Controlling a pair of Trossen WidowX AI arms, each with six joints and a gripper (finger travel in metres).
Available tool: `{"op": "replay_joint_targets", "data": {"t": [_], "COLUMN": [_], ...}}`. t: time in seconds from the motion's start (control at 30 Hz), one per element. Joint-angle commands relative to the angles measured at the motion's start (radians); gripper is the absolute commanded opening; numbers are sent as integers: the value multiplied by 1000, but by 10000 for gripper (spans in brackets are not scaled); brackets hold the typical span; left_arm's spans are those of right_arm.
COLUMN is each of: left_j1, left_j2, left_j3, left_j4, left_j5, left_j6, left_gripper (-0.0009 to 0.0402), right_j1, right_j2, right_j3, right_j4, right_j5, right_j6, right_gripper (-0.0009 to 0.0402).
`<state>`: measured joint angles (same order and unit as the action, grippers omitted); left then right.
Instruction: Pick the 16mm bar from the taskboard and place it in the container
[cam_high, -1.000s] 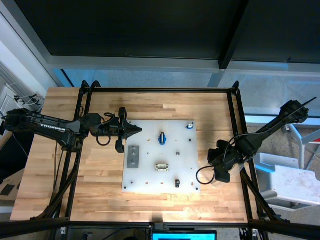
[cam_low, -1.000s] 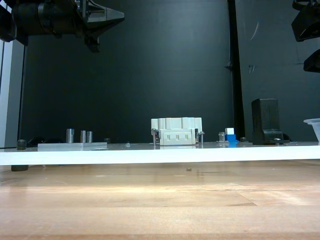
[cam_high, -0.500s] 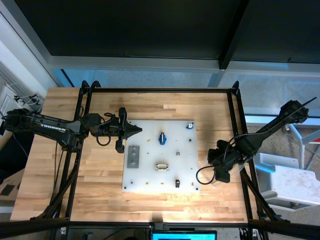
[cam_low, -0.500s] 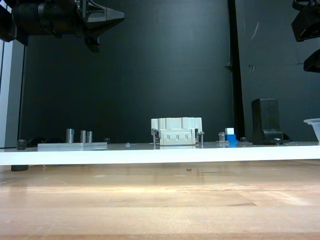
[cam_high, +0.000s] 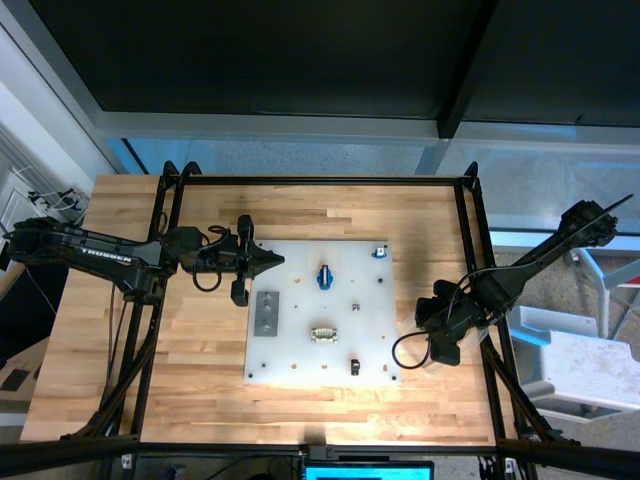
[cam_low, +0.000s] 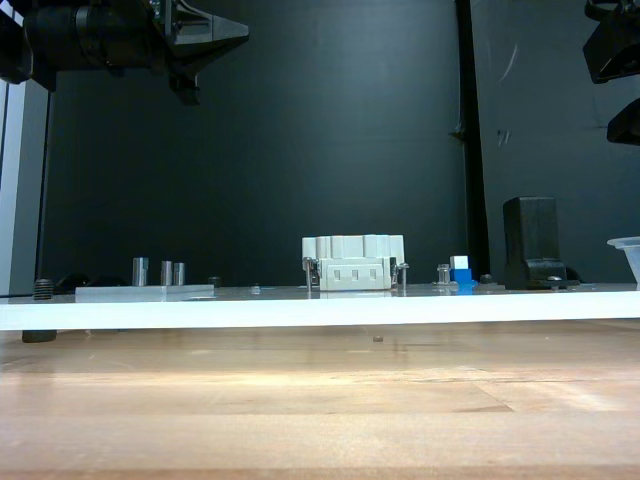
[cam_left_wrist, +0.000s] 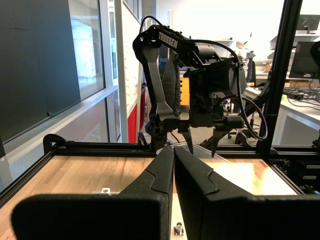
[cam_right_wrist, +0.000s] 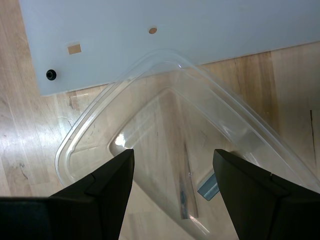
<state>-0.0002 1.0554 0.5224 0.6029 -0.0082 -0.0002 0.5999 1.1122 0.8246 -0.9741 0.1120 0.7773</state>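
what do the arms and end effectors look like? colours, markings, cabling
Both arms matte black with white TROSSEN lettering and a looped black cable at the wrist. Left end effector, over the taskboard far-left corner, and right end effector, over the container: black, tapered wedge fingers.

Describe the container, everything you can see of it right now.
The container is a clear plastic tub with rounded corners and a flared rim, upright on the wooden table, one corner at the edge of the white board. A small gray piece shows through it; inside or beneath, unclear. The open right gripper hangs above it; the shut left gripper is over the board's left edge.
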Motion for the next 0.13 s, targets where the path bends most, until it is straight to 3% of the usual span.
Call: {"op": "replay_joint_targets", "data": {"t": [0.03, 0.13], "left_j1": [0, 0], "left_j2": [0, 0], "left_j3": [0, 0], "left_j4": [0, 0], "left_j5": [0, 0], "left_j6": [0, 0], "left_gripper": [0, 0], "right_j1": [0, 0], "right_j2": [0, 0], "right_j3": [0, 0], "right_j4": [0, 0], "right_j5": [0, 0], "right_j6": [0, 0], "right_gripper": [220, 220]}}
